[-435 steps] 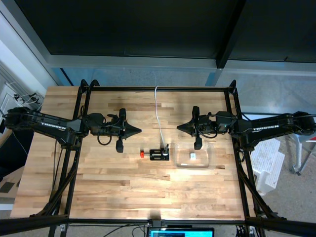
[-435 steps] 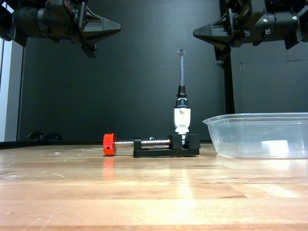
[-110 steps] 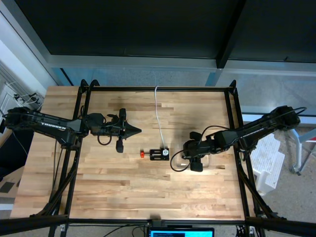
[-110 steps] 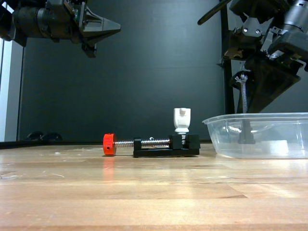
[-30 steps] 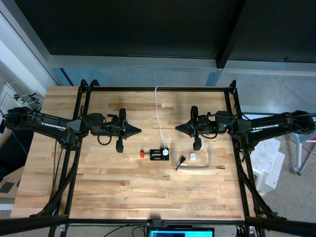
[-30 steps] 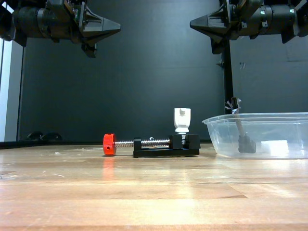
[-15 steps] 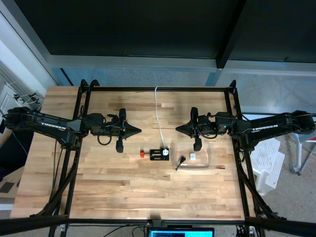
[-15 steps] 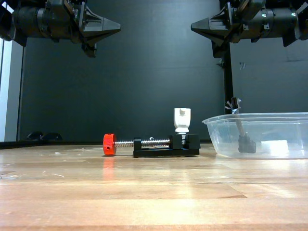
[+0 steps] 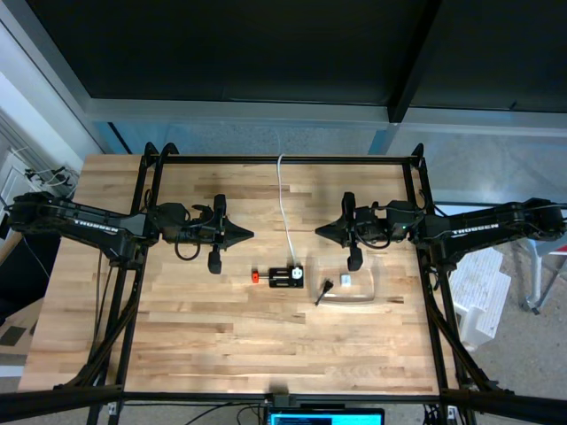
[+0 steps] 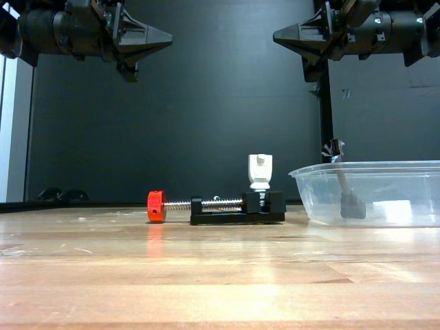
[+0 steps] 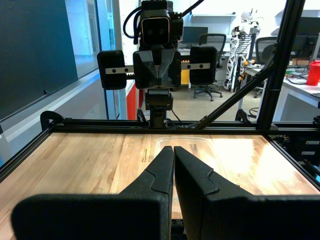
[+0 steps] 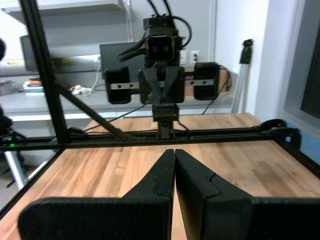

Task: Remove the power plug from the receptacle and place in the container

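Evidently job done: power plug point(image 10: 352, 205) lies in container point(image 10: 385, 166), cord propped on rim, clear of receptacle point(image 10: 237, 207), so left gripper point(image 9: 251, 235) & right gripper point(image 9: 318, 232) hang parked overhead w/ fingers pressed together, empty.

Beyond the closed jaws of the left gripper point(image 11: 173, 150), the pale wood counter point(image 11: 100, 155) ends at a black frame rail point(image 11: 100, 128). Farther off stand office chairs point(image 11: 209, 45), desks point(image 11: 305, 87) and dark glass point(image 11: 35, 45). Beyond the closed jaws of the right gripper point(image 12: 174, 152) are a white wall point(image 12: 235, 30), a shelf point(image 12: 75, 5) and a monitor point(image 12: 112, 55).
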